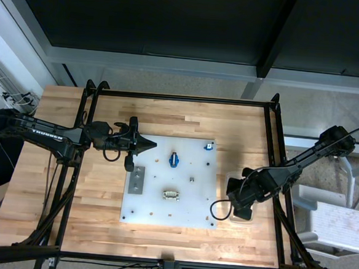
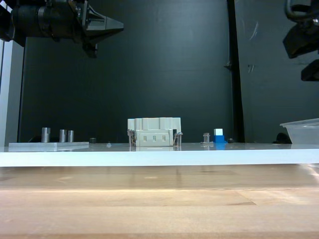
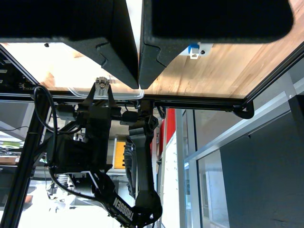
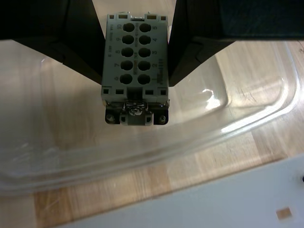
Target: Remove the HAN10-E connector and place it in the container
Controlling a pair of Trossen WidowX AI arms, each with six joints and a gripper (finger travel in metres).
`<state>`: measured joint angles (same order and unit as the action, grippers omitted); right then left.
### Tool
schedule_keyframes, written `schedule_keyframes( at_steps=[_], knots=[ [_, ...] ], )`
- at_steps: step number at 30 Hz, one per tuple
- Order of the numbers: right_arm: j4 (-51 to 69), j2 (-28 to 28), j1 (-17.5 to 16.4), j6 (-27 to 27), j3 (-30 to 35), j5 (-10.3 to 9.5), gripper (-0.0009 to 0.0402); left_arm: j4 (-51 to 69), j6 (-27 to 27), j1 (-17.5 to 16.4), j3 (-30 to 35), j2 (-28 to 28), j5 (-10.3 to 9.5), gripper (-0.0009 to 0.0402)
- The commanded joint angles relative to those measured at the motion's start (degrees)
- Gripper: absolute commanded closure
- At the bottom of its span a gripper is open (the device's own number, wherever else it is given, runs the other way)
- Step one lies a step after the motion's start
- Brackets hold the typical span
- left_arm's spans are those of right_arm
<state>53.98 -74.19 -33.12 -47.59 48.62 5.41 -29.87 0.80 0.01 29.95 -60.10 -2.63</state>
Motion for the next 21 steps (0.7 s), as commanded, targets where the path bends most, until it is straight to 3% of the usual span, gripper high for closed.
schedule_keyframes(
  at_steps=[1,21],
  knots=[
    [-0.79,0.00,-0.85,-1.27,-1.42,1.07,0.0366,0.02,0.00,-0.02,0.00,0.00,0.02,0.0393],
    [-9.60,-2.08,-1.42,-2.67,-9.09,1.11,0.0365,0.00,0.00,-0.02,0.00,0.00,0.00,0.0393]
  ],
)
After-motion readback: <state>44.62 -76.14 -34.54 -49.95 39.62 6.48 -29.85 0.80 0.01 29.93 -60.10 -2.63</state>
